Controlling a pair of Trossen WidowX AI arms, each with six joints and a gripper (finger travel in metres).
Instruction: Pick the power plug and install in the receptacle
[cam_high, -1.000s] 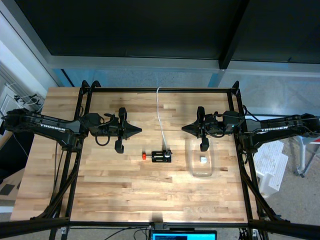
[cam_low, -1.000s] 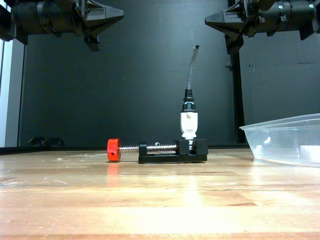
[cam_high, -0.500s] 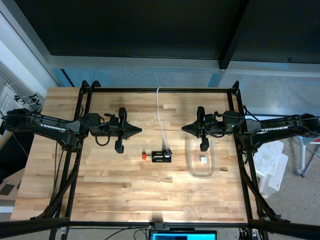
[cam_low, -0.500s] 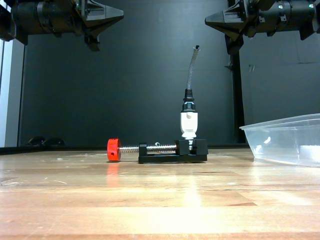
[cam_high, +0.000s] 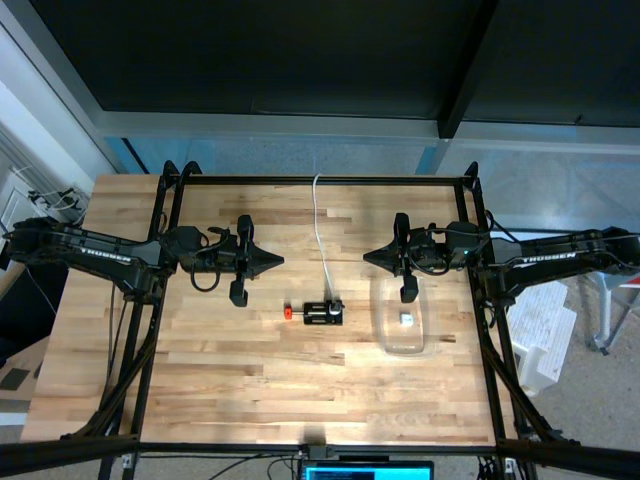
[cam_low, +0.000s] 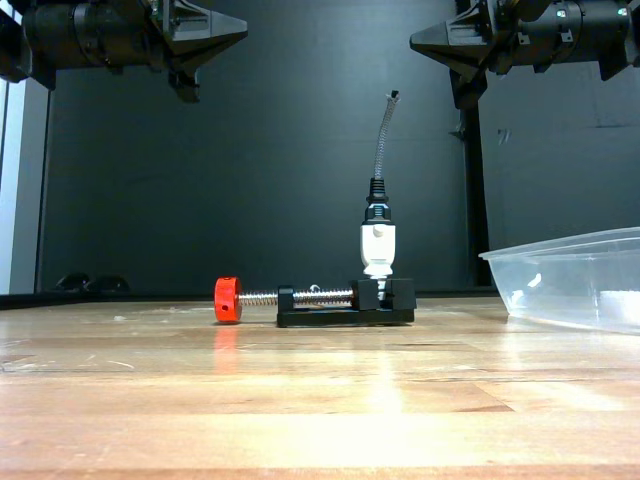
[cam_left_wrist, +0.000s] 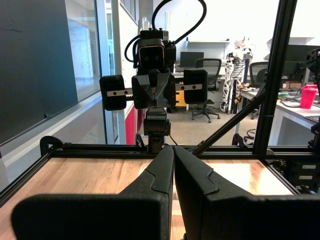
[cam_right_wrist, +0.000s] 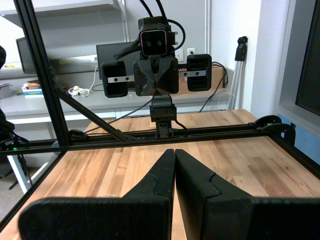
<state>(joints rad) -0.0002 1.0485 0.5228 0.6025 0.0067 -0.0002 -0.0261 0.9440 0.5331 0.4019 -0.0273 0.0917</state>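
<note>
The receptacle (cam_high: 337, 305) is a small white socket block standing upright (cam_low: 378, 248) in a black vise (cam_high: 322, 313) with a red-orange knob (cam_high: 288, 312). Its white cable (cam_high: 320, 230) runs toward the table's far edge. The power plug is not visible in any view. My left gripper (cam_high: 278, 261) hovers high over the table, left of the vise, fingers shut on nothing (cam_left_wrist: 173, 148). My right gripper (cam_high: 368, 257) hovers at the same height to the right, near the tray's far end, also shut and empty (cam_right_wrist: 174, 151).
A clear plastic tray (cam_high: 386, 340) lies right of the vise with a tiny white block (cam_high: 406, 319) inside. A black frame (cam_high: 320, 181) borders the wooden table. Each wrist view shows the opposite arm facing it.
</note>
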